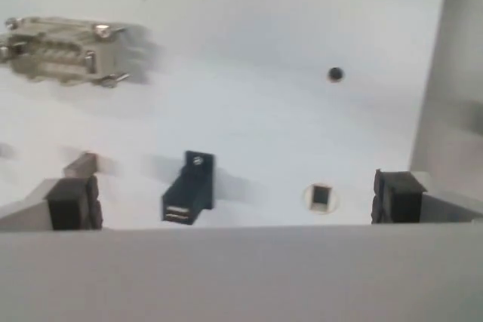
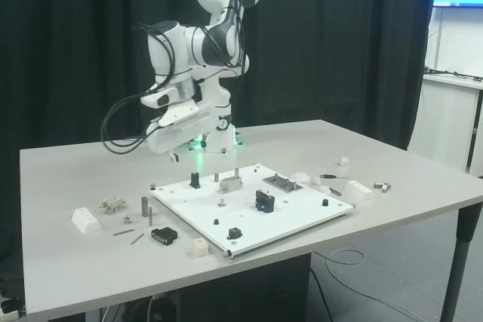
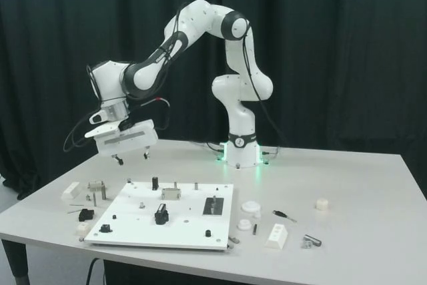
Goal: Remove square peg 3.
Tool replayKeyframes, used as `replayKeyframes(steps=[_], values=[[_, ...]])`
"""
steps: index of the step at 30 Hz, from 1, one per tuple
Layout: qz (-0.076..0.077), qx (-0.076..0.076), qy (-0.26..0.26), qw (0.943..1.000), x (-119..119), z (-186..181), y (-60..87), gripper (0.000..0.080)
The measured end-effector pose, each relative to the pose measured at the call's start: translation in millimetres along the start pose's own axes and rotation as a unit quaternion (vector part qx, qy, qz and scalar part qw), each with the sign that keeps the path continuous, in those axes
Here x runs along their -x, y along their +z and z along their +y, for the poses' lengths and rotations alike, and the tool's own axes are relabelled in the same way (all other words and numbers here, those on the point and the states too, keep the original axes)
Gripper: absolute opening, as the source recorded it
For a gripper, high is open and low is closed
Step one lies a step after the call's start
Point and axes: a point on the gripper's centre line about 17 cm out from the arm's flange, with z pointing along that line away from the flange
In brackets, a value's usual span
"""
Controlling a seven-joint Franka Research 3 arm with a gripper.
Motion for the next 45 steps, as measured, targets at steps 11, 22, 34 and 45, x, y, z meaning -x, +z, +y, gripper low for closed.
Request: replayKeyframes(steps=[11,22,34,45], values=[[-0.011,0.004,0.01,0.9999,-4,-34,12.2,0.08],[-0.029,0.029,0.019,0.999,0,-57,34.6,0.08],[-0.03,0.045,0.024,0.9982,12,-75,65.9,0.08],[-0.025,0.044,0.037,0.998,25,-90,87.9,0.08]])
